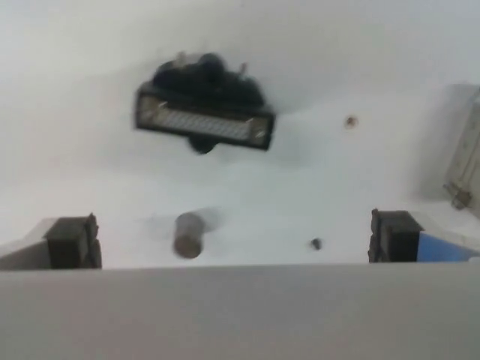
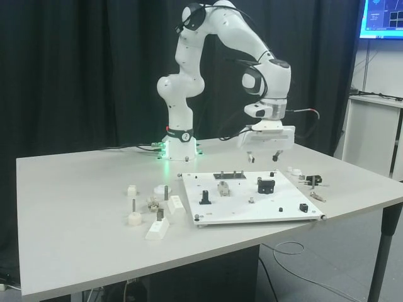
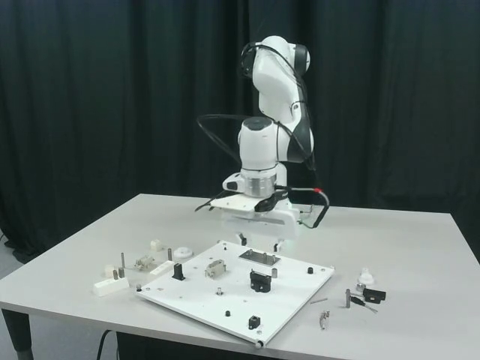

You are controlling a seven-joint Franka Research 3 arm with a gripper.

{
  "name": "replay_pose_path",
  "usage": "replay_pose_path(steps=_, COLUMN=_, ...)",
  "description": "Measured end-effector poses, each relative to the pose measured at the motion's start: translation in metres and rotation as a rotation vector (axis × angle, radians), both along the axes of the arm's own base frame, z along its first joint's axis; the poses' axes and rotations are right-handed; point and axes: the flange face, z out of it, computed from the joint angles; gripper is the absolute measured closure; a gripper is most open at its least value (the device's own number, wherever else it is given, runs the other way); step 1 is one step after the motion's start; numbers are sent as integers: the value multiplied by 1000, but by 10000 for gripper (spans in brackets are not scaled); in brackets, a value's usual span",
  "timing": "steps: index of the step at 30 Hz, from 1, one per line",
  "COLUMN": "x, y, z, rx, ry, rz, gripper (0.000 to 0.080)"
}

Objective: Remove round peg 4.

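We see a white board (image 2: pixel 252 204) lying flat on the grey bench (image 2: pixel 75 189), carrying several small fixtures: a black block (image 2: pixel 266 185), a black bracket (image 2: pixel 205 197), a grey metal clamp (image 2: pixel 224 187) and a dark strip with short pegs (image 2: pixel 228 175) at its far edge. In the wrist view a black multi-pin connector (image 1: pixel 204 112) sits on the board, and a short round peg (image 1: pixel 188 234) stands upright nearer the camera, apart from the connector; we cannot tell whether it is peg 4. Loose white blocks (image 2: pixel 165 217) and small parts lie on the bench beside the board. Nothing blocks the space over the peg. The white arm (image 2: pixel 214 44) arches from its base and points the pincer (image 2: pixel 264 156) straight down above the board's far edge, clear of everything. Its fingers stand wide apart and hold nothing.
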Motion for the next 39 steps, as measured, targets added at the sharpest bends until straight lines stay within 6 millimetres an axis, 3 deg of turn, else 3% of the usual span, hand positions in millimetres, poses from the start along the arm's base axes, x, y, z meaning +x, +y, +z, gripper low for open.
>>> replay_pose_path(steps=7, x=-5, y=20, z=16, rx=9, ry=-6, rz=33, gripper=3)
replay_pose_path(steps=14, x=-8, y=25, z=25, rx=3, ry=-5, rz=41, gripper=3)
replay_pose_path(steps=39, x=-16, y=44, z=25, rx=-22, ry=24, rz=77, gripper=3)
